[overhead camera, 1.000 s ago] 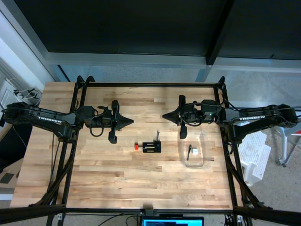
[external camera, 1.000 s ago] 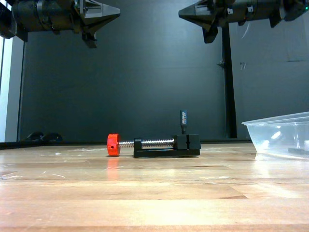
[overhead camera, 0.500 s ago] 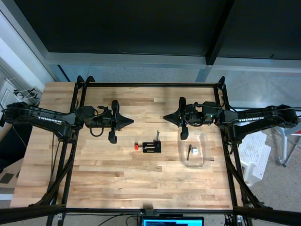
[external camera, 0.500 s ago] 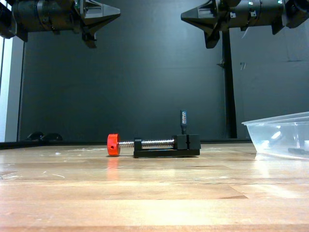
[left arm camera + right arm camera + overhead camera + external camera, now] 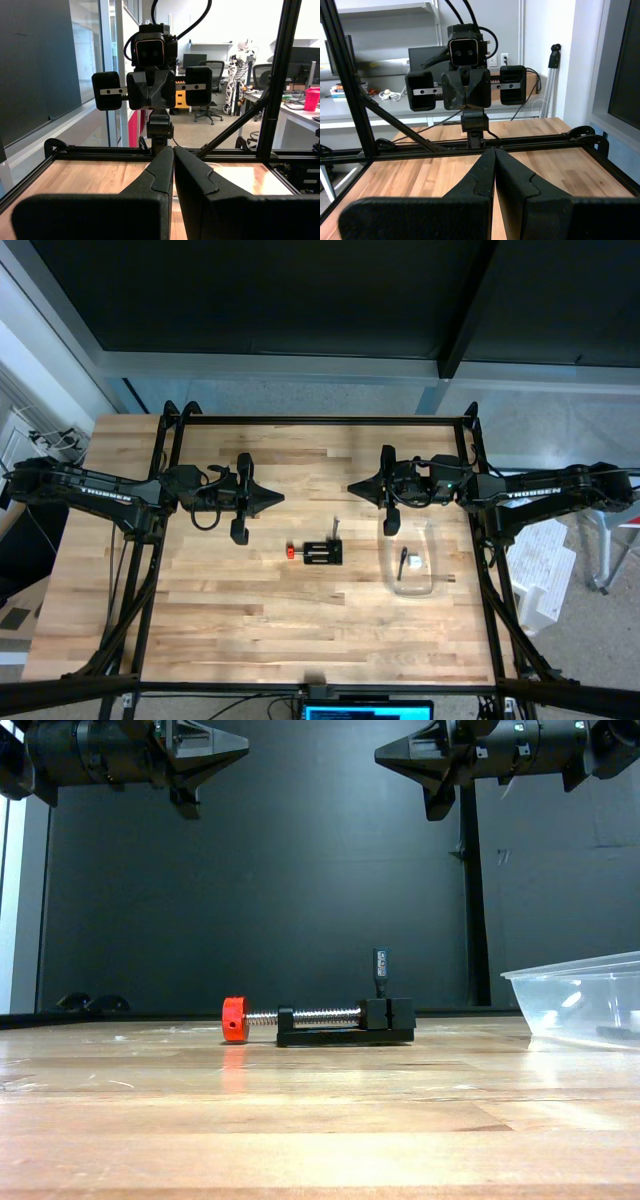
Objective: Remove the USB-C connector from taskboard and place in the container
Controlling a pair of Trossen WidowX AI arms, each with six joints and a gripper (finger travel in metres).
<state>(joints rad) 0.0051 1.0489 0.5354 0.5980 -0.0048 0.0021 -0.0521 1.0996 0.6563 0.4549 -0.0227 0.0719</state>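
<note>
The wooden bench [image 5: 250, 640] carried a black frame [image 5: 320, 421] round its edges, with the two arms reaching in from 9 and 3 o'clock. The left gripper [image 5: 278, 499] hung high above the bench at about 10 o'clock from the taskboard [image 5: 322, 553], tip pointing toward 3 o'clock. Its own wrist view showed its jaws pressed together and empty. The right gripper [image 5: 352, 486] hung at the same height at about 1 o'clock from the taskboard, tip pointing toward 9 o'clock, jaws likewise closed on nothing. The two tips faced each other, well apart.

The container [image 5: 422, 585] lay flat on the bench at 3 o'clock from the taskboard, near it but not touching, below the right gripper's body. The taskboard sat near the bench's middle, its red-orange knob [image 5: 290, 551] at the 9 o'clock end and a thin pin [image 5: 380, 970] standing upright at the other end.

The USB-C connector [image 5: 402, 562] lay inside the container, toward its 9 o'clock wall, just beside a small white cube [image 5: 413, 563].
</note>
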